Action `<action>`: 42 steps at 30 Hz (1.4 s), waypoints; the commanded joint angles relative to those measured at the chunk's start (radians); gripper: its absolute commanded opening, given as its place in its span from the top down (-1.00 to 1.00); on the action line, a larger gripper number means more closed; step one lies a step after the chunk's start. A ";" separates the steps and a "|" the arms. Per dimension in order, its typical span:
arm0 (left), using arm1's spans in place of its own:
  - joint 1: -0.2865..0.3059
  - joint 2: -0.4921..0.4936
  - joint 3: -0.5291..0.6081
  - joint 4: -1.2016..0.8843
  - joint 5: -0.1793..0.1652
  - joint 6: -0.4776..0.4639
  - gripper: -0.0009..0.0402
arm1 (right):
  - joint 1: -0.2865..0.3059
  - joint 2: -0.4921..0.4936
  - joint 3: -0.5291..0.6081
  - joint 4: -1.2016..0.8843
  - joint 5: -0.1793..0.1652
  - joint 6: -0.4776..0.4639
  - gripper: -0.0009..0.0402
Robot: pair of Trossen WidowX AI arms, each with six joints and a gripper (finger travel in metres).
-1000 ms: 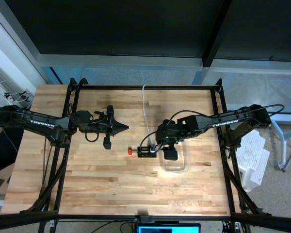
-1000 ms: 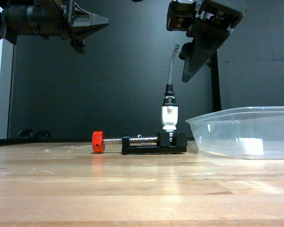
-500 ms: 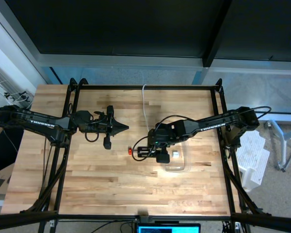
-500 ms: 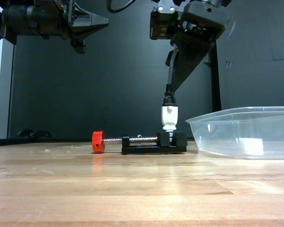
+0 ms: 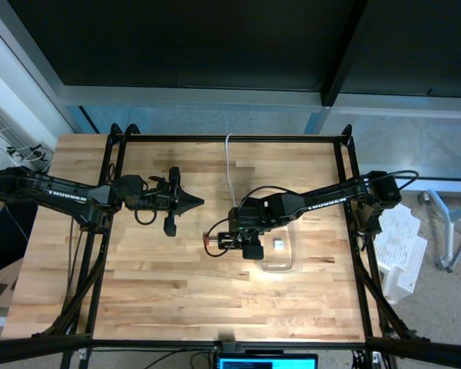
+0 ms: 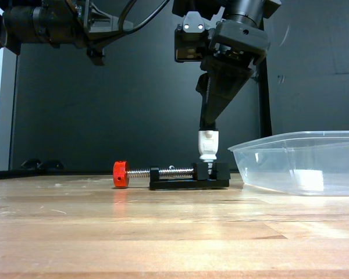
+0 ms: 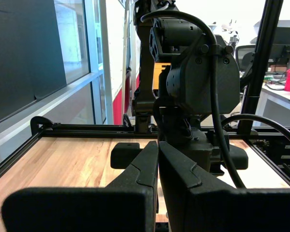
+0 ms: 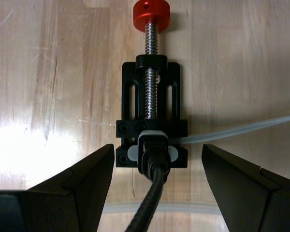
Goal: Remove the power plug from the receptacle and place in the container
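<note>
1. Right wrist view. Risk: closing too high, on the cord [image 8: 146, 212] instead of the plug [image 8: 153, 157], with slip or a kinked cord on the pull. Second risk: a skewed pull lifting the whole receptacle [image 8: 152, 126] off the table [image 8: 48, 72], no hold-down in sight. On right gripper [image 8: 157, 147], fingers [image 8: 82, 186] spread wide, one each side of the plug, clear of it, holding nothing. Plug seated in the receptacle; white cable [image 8: 241, 128] leading off sideways, red knob [image 8: 151, 14] at the far end.
2. Low view. Risk: clipping the container [image 6: 296, 163] wall on the carry, being just beside the receptacle. Tips of right gripper down at the receptacle's top, covering most of the plug; spread not readable from this side. High up and well apart, left gripper [image 6: 125, 26].
3. High view. Risk: release short of the container rim, plug landing on the table. Over the receptacle, right gripper; container just beside it toward the right arm. Over the table's left half, well apart, left gripper.
4. Left wrist view. Little risk judged from this side while parked. Fingers of left gripper pressed together, pinched closed, empty.
</note>
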 commanded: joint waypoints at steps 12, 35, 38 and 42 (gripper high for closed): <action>0.000 0.000 0.000 0.000 0.000 0.000 0.96 | 0.000 -0.001 -0.001 -0.003 0.000 -0.006 0.15; 0.000 0.000 0.000 0.000 0.000 0.000 0.96 | -0.002 -0.012 -0.001 -0.001 0.025 -0.006 0.96; 0.000 0.000 0.000 0.000 0.000 0.000 0.96 | -0.002 -0.012 -0.001 0.000 0.025 -0.006 0.96; 0.000 0.000 0.000 0.000 0.000 0.000 0.96 | -0.002 -0.012 -0.001 -0.001 0.025 0.002 0.96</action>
